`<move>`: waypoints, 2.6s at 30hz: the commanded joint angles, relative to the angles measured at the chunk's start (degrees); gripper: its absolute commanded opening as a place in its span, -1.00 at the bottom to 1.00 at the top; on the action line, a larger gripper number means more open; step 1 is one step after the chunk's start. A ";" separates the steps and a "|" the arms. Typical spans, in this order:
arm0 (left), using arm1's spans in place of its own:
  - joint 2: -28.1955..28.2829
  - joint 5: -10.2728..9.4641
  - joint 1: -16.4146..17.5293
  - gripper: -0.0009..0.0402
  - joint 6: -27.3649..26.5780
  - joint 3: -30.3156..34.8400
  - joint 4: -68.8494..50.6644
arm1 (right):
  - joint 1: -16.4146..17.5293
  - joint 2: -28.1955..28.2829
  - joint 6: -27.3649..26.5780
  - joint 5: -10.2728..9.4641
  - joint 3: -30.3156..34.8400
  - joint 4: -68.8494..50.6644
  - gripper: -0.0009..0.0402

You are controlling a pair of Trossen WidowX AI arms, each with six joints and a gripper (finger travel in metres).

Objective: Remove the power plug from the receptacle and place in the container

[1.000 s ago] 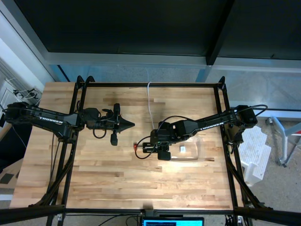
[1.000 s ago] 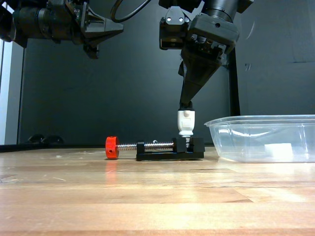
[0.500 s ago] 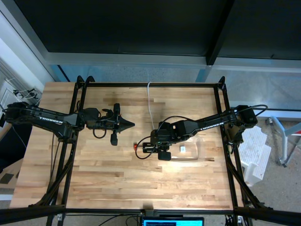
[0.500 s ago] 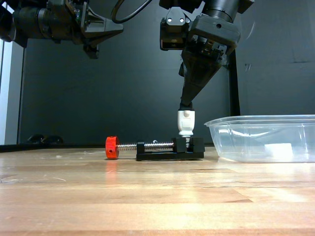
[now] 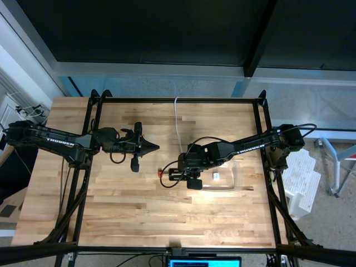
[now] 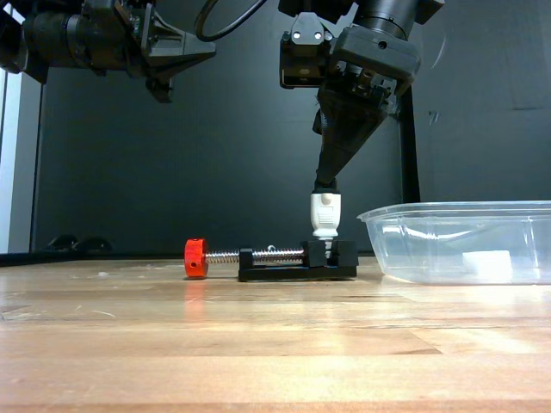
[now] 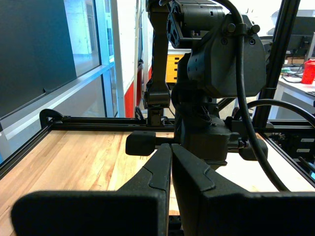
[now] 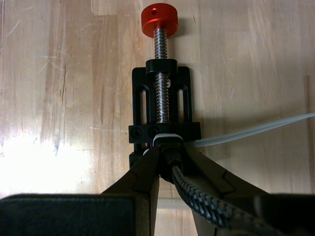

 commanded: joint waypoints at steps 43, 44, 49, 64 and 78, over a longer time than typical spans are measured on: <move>0.02 0.02 0.02 -0.96 0.00 0.02 0.00 | 0.07 -4.07 0.26 -0.04 2.99 -5.88 -0.96; 0.02 0.02 0.00 -0.96 0.02 0.02 0.00 | 0.15 -4.24 0.26 -0.04 2.99 -6.08 -0.96; 0.02 0.02 0.02 -0.96 0.00 0.02 0.00 | 0.48 -4.94 1.40 -0.02 2.71 -6.19 -0.96; 0.02 0.02 0.00 -0.96 0.00 0.02 0.00 | 4.94 -17.14 7.08 0.50 -11.17 -6.03 -0.96; 0.02 0.02 0.02 -0.96 0.00 0.02 0.02 | 8.04 -27.19 13.79 0.46 -24.44 -6.08 -0.96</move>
